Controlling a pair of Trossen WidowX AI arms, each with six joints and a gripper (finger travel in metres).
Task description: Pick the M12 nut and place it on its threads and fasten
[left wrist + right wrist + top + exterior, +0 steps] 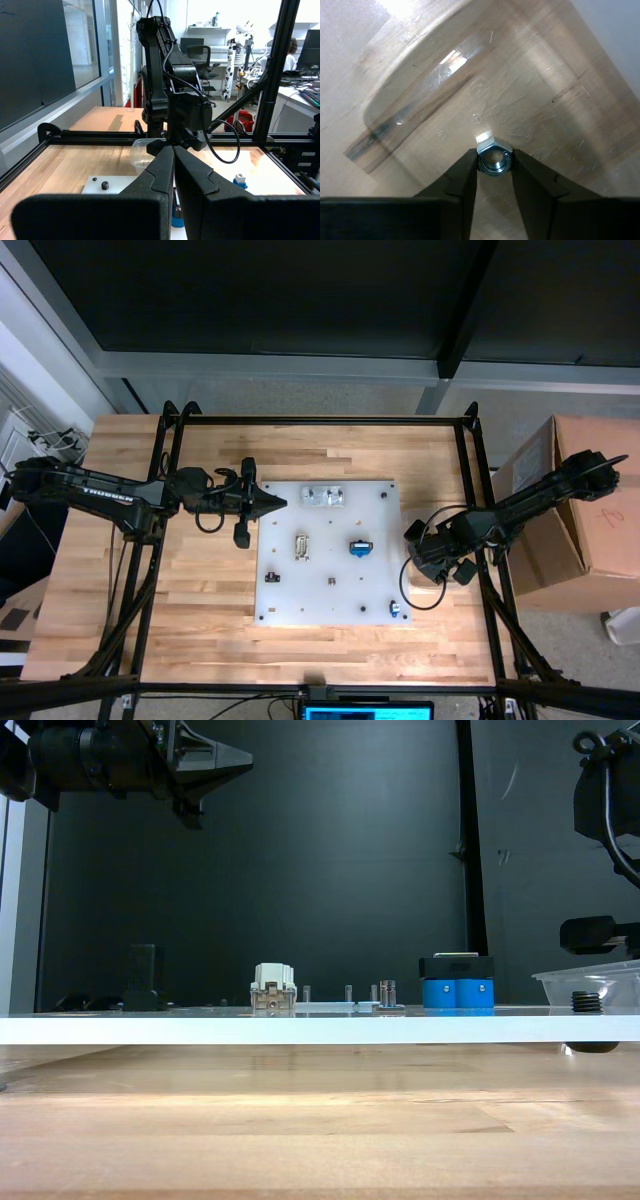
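Only the right wrist view shows the nut. It sits btwn the 2 fingertips of the right end effector, w/ both fingers touching its sides and its bore facing the camera, so the end effector is closed on it. Behind it is the clear floor of the tray, w/ wood grain showing through. Can't tell whether the nut rests on that floor or is lifted off it.

The high view adds the wider layout. The right end effector hangs over the tray, which lies on the worktop just beside the board's right edge. In that view the arm's own body hides the fingers and the nut.

The low view shows the stud bare, ribs visible, nothing on top, standing in front of the tray wall. The nut is therefore clear of its stud. The right arm is cut off at that view's edge, and only dark parts show above the tray.

The left end effector is up high over the board's far left edge, well apart from the nut. Its wrist view shows the 2 fingers pressed together tip to tip, gripping nothing.
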